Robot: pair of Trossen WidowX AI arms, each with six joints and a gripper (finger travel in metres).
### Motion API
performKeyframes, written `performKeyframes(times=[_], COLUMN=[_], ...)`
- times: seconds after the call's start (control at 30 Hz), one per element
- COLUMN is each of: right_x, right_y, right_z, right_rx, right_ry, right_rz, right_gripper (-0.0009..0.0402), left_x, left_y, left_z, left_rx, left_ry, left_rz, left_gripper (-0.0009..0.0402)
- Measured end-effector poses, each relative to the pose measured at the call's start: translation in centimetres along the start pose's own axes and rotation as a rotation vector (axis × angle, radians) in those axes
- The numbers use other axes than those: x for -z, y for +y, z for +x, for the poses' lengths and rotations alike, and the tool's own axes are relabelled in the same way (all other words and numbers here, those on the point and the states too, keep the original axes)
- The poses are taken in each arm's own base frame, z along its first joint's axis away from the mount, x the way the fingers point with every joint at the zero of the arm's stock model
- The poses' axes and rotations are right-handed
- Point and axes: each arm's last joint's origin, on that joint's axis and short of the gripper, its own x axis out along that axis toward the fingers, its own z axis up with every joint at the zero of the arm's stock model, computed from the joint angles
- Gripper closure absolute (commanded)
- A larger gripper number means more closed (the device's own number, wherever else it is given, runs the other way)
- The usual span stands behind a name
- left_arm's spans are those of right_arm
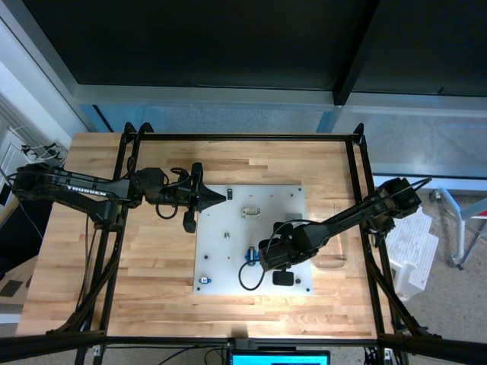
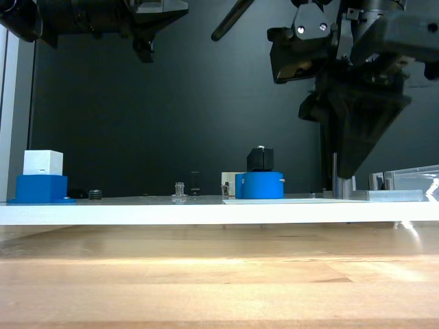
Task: Pick the 16mm cylinder and install on the taskboard
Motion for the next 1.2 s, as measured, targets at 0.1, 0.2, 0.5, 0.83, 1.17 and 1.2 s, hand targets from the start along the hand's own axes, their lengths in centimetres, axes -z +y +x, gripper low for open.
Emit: performKeyframes(times=[0.1, 0.2, 0.5, 0.83, 1.17, 1.2], right_x=[0.1, 0.2, 0.3, 0.3, 0.3, 0.3], right_y=[0.1, 0.1, 0.1, 0.1, -0.1, -0.2], right_z=[0.9, 1.3, 1.4, 1.4, 0.5, 0.1], right_rx=[0.002, 0.002, 0.002, 0.002, 0.0, 0.003], right_ry=[0.005, 0.005, 0.005, 0.004, -0.014, -0.021], right_rz=[-0.005, -0.007, -0.005, -0.006, -0.016, -0.019], right_gripper=[0.0375, 0.0375, 0.0374, 0.0266, 0.0161, 0.0154], left_x=[0.0, 0.0, 0.0, 0.0, 0.0, 0.0], left_y=[0.0, 0.0, 0.0, 0.0, 0.0, 0.0], left_z=[0.0, 0.0, 0.0, 0.0, 0.0, 0.0], left_rx=[0.0, 0.0, 0.0, 0.0, 0.0, 0.0], left_ry=[0.0, 0.0, 0.0, 0.0, 0.0, 0.0], left_rz=[0.0, 0.0, 0.0, 0.0, 0.0, 0.0], left_gripper=[0.0393, 0.0393, 0.0393, 0.0393, 0.0393, 0.0393])
